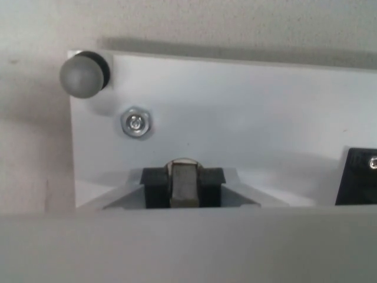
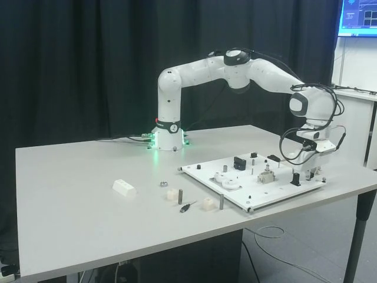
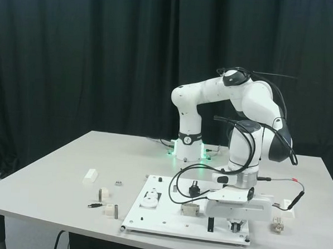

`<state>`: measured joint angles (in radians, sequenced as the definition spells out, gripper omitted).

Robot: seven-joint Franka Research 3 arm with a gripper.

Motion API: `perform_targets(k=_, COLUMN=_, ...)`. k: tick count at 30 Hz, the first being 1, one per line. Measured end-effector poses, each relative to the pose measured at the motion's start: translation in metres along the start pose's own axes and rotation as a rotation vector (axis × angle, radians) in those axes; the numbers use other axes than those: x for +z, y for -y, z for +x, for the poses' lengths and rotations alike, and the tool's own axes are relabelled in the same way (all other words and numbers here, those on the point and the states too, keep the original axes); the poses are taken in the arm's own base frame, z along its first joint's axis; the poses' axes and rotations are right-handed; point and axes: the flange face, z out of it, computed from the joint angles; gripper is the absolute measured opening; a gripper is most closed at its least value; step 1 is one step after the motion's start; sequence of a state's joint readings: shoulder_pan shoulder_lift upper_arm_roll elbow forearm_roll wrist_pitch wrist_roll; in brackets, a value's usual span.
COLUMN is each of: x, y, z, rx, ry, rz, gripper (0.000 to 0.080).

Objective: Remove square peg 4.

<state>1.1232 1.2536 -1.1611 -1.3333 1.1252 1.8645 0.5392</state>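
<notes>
In the wrist view my gripper (image 1: 184, 187) is shut on a small grey square peg (image 1: 184, 184), with a black fingertip (image 1: 154, 187) pressed against each side of it. The peg stands low over the white board (image 1: 247, 118), near the board's corner with the grey ball foot (image 1: 81, 75) and a hex nut (image 1: 136, 122). The room views show the gripper (image 2: 311, 174) (image 3: 235, 223) down at the end of the board (image 2: 253, 203) farthest from the loose parts, close to the table's front edge. Whether the peg's foot sits in its hole is hidden.
A black part (image 1: 356, 177) is fixed on the board beside the gripper. White gears (image 2: 227, 178) and other black fixtures (image 2: 239, 163) stand on the board. Loose on the table are a white block (image 2: 124, 187), small white blocks (image 2: 171, 195) and dark pegs (image 2: 180, 196). Green light glows at the arm's base (image 2: 154, 138).
</notes>
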Motion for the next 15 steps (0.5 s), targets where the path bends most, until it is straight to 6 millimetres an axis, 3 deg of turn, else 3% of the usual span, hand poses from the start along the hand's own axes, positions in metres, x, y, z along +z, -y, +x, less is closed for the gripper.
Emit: perform_targets(k=15, x=-0.0001, y=0.0001, z=0.0, rx=0.031, ry=0.0, rz=0.001, gripper=0.0099)
